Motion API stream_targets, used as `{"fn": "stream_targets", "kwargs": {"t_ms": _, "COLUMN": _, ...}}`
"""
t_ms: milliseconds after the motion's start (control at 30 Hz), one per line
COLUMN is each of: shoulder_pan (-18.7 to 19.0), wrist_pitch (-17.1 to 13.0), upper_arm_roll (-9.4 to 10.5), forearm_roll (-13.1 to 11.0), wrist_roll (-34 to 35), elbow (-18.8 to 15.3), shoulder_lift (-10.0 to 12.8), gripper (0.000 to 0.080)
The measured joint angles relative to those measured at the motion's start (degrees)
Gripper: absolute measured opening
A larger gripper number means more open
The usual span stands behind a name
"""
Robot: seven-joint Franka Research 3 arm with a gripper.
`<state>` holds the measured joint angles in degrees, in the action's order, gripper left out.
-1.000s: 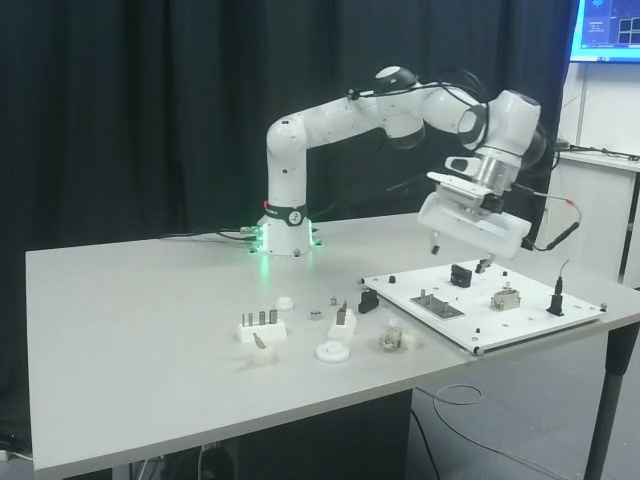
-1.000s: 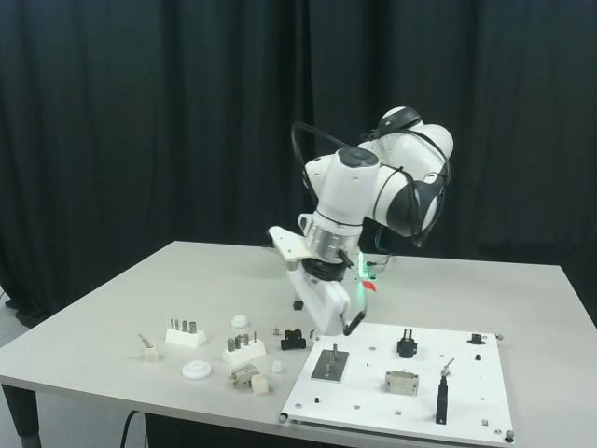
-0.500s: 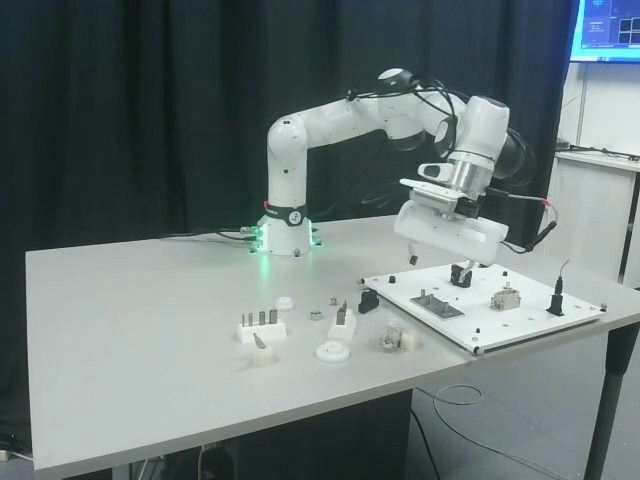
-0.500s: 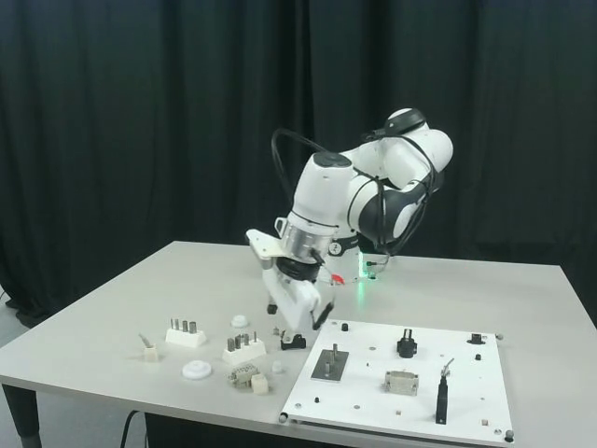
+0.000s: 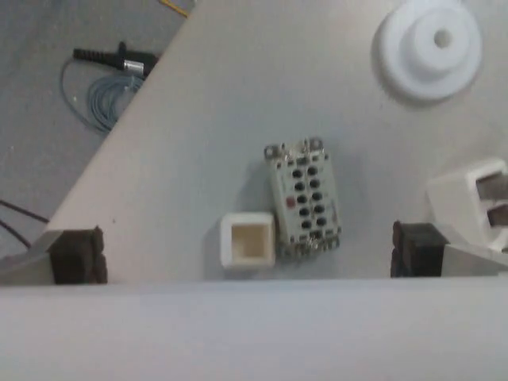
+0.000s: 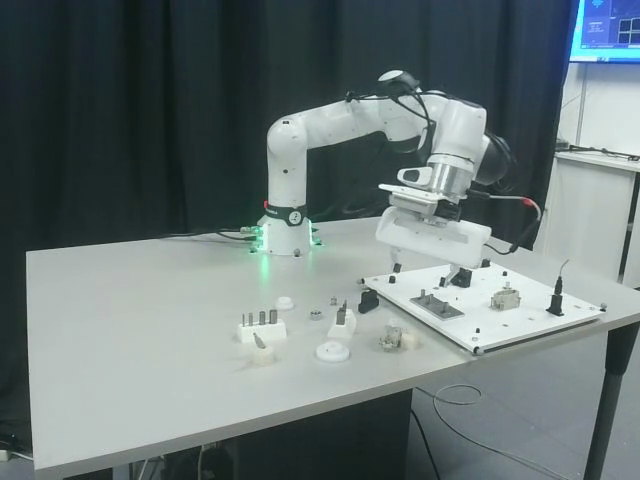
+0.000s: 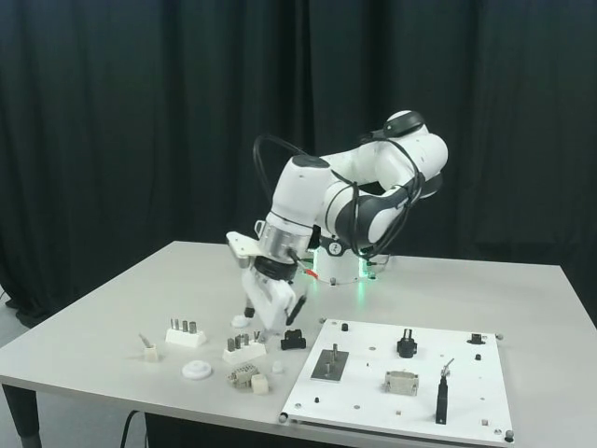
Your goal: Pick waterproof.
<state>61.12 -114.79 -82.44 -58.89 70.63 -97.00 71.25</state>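
Observation:
The waterproof connector (image 5: 304,198) is a grey rectangular block with two rows of pin holes, lying flat on the table near the front edge (image 6: 390,340) (image 7: 242,376). A small white hollow cube (image 5: 248,240) touches its side. My gripper (image 5: 246,252) hangs above them, open, with its black fingertips (image 5: 77,255) far apart and nothing between them. From the room it hovers over the loose parts beside the board (image 6: 425,270) (image 7: 274,317).
A white round disc (image 5: 429,48) (image 7: 196,370) and a white block with pins (image 5: 476,198) (image 7: 243,348) lie close by. The white board (image 6: 520,312) with mounted parts sits to one side. The table edge (image 5: 119,151) runs near the connector, with a cable (image 5: 103,87) on the floor beyond.
The arm swung away from above the white board and came over the loose parts near the table's front. The gripper also sits lower.

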Motion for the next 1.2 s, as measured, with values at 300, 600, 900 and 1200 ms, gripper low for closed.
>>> {"fn": "stream_targets", "kwargs": {"t_ms": 300, "shoulder_pan": -1.88, "wrist_pitch": -0.61, "upper_arm_roll": 0.00, "forearm_roll": -2.39, "wrist_roll": -1.48, "elbow": -0.19, "shoulder_lift": 0.15, "gripper": 0.0800}}
{"fn": "stream_targets", "kwargs": {"t_ms": 600, "shoulder_pan": -3.56, "wrist_pitch": -0.15, "upper_arm_roll": 0.02, "forearm_roll": -5.65, "wrist_roll": -1.60, "elbow": -0.28, "shoulder_lift": 0.50, "gripper": 0.0800}}
{"fn": "stream_targets", "kwargs": {"t_ms": 900, "shoulder_pan": -4.62, "wrist_pitch": 0.61, "upper_arm_roll": 0.09, "forearm_roll": -6.08, "wrist_roll": -2.40, "elbow": -0.29, "shoulder_lift": 1.33, "gripper": 0.0800}}
{"fn": "stream_targets", "kwargs": {"t_ms": 1200, "shoulder_pan": -5.11, "wrist_pitch": 1.68, "upper_arm_roll": 0.92, "forearm_roll": -6.08, "wrist_roll": -3.87, "elbow": -0.39, "shoulder_lift": 1.98, "gripper": 0.0800}}
